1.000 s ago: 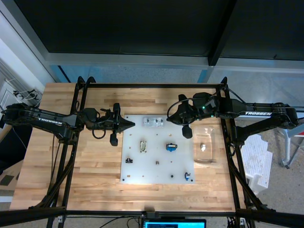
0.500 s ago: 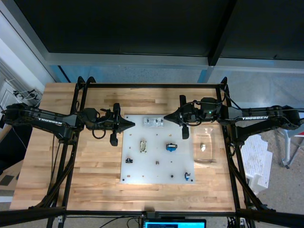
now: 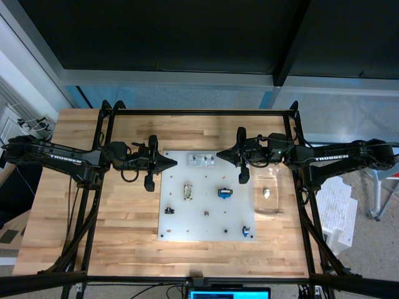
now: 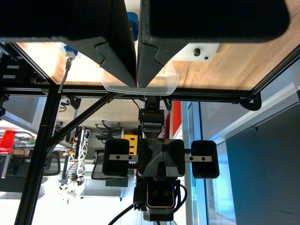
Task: Pick the RJ45 connector and install on taskboard
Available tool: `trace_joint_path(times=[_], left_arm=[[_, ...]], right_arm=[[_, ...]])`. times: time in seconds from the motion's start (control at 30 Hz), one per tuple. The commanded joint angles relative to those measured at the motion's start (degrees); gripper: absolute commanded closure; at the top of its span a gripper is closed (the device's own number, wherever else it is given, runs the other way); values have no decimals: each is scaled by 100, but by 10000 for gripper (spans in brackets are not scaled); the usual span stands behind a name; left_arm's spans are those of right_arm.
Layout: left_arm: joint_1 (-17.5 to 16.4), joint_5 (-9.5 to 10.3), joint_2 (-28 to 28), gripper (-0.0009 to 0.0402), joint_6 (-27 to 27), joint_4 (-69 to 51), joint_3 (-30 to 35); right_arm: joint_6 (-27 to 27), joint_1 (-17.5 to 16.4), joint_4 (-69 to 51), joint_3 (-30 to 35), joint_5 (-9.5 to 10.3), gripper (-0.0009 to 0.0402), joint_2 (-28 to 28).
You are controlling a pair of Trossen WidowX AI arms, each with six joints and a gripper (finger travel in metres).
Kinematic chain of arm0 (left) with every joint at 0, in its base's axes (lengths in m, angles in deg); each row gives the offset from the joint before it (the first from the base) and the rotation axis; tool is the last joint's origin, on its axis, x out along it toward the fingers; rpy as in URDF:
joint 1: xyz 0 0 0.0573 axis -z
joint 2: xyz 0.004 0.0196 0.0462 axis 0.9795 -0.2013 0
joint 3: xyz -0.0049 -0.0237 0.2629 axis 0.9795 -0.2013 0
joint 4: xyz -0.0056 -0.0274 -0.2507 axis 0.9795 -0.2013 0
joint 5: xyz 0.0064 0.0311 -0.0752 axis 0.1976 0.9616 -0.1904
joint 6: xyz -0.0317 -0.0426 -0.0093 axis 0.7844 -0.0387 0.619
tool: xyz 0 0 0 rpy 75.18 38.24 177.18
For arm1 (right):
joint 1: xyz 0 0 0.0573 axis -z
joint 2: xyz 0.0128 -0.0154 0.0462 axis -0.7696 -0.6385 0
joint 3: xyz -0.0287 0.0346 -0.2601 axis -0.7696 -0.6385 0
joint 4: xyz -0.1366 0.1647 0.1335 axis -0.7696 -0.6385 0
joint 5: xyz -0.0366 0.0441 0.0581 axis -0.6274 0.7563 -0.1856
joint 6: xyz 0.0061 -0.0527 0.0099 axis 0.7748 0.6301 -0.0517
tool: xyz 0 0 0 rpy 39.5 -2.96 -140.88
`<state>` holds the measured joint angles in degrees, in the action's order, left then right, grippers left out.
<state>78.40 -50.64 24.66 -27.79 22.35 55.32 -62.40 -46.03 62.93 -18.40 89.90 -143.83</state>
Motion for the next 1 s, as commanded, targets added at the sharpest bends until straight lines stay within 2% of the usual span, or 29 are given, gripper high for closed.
trace_joint_path(times=[0.03, 1.0], left_arm=[[0, 0, -2, 393, 0, 2, 2], [0, 0, 0, 393, 0, 2, 2]], right_arm=[[-55, -4, 105, -136, -46, 394, -4], [-310, -96, 125, -289, 15, 393, 205]])
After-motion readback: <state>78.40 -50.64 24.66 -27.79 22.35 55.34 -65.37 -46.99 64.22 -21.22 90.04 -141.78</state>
